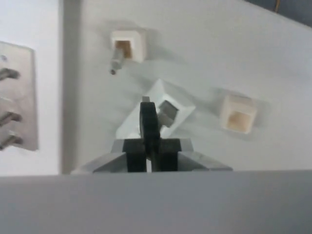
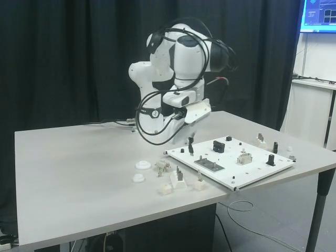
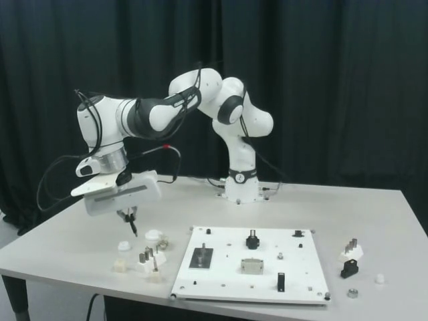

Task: Insert USB.

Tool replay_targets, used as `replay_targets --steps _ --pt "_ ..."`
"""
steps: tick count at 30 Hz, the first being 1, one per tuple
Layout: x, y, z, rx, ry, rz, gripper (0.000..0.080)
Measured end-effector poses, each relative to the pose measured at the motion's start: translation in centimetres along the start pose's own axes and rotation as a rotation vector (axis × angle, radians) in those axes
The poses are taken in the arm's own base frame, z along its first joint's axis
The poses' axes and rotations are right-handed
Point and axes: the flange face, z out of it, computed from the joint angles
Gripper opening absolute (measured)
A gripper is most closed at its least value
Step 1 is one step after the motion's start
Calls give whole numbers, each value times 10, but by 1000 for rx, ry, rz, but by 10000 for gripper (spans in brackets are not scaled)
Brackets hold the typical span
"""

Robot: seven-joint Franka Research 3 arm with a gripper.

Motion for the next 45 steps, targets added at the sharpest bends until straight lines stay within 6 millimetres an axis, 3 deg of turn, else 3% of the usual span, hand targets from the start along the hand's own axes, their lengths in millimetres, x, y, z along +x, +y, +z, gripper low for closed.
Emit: replay_targets --steps 10,27,45 --pt "-13 -36 3 4 -43 113 52" --pt "-41 -116 28 -30 -110 366 52" --pt "-97 -196 36 -80 -186 663 52"
